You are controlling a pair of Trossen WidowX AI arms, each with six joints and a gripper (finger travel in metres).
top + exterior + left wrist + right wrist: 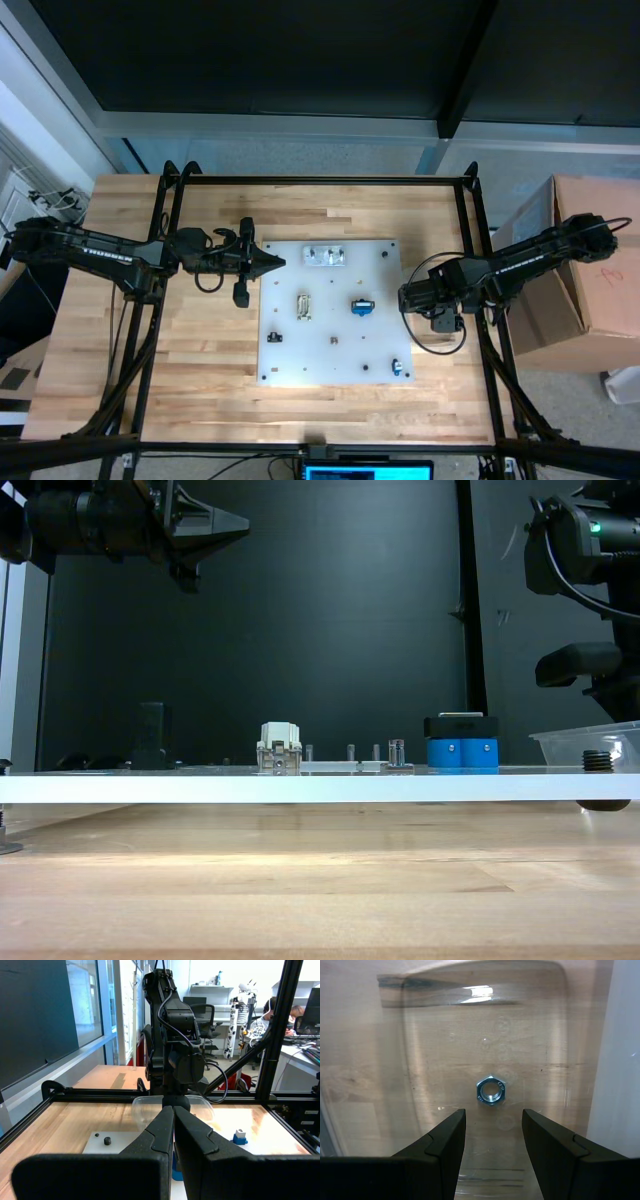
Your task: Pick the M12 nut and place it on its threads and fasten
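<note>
Closest to the lens on the right wrist camera: two black fingers (445,1135) of the right gripper (493,1111), spread well apart and holding nothing. Just beyond and between them, the M12 nut (491,1091) — lying flat and free on the floor of the clear tray (420,1035), hole upward, touched by neither finger. From above, that same gripper hanging off the right edge of the white board (290,365), pointed down over the tray.

At the near right of the board, the black stud (598,761) — ribs bare, nothing seated on top. By the far left edge of the board, raised well above it, the left gripper (278,262), fingers pressed together on nothing, aimed right toward the board.

Judged from this layout: hardly begun. No pick made, with the nut in neither gripper and nowhere near its threads. Left to do:
- Close on the nut and lift it clear of the tray.
- Carry it left and nearer to the stud, and set it square on the ribs.
- Turn it down until seated.

Probably fiddly at the first step: a low, flat nut on slick plastic, with little flank to catch.
</note>
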